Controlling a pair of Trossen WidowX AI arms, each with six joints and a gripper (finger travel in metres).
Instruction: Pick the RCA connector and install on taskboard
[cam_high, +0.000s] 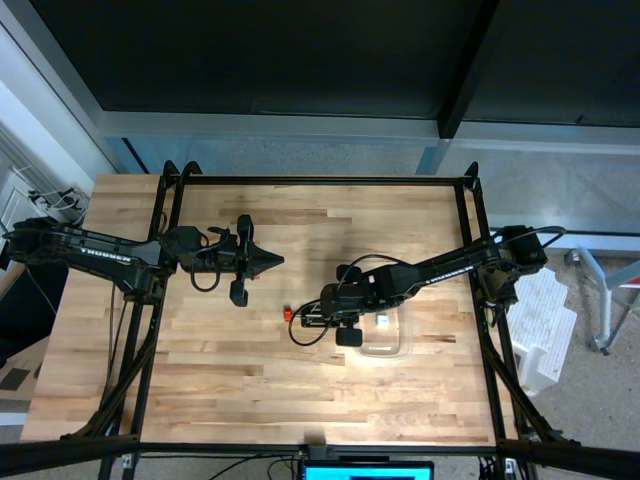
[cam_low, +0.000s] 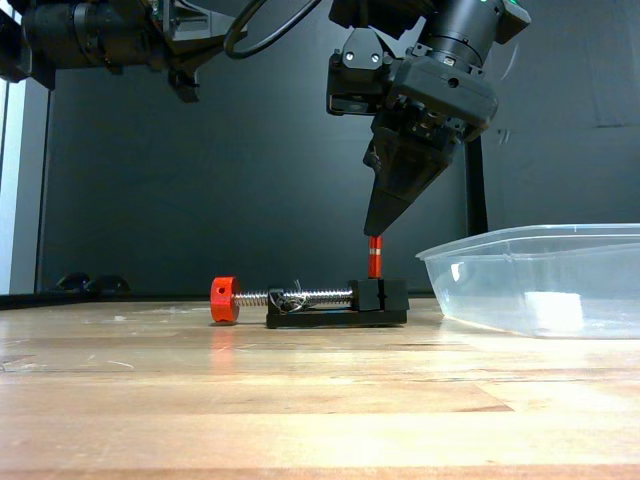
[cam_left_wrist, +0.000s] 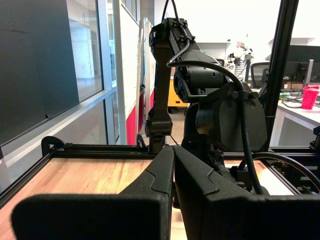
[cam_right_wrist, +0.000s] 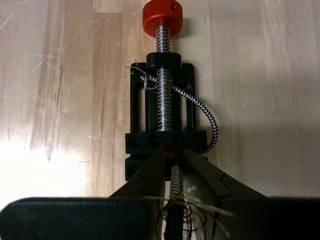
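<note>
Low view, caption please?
Right claw holds a red plug upright on the black vise; left claw hangs idle at left.

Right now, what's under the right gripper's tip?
A silver-banded red plug, upright on the taskboard; its top is hidden inside the right gripper. Left gripper hangs high, far left.

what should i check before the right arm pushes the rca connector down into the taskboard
1. Right gripper shut on the RCA connector: ok.
2. Connector upright over the taskboard, at the end away from the red knob: ok.
3. Connector fully seated: cannot tell, the socket is hidden.
4. Braided cable free of snags: cannot tell, it loops beside the screw and runs between the fingers.
5. Clear tray out of the way: ok, it lies beside the taskboard.
6. Left gripper out of the way: ok, shut and hovering over the table's left half.
</note>
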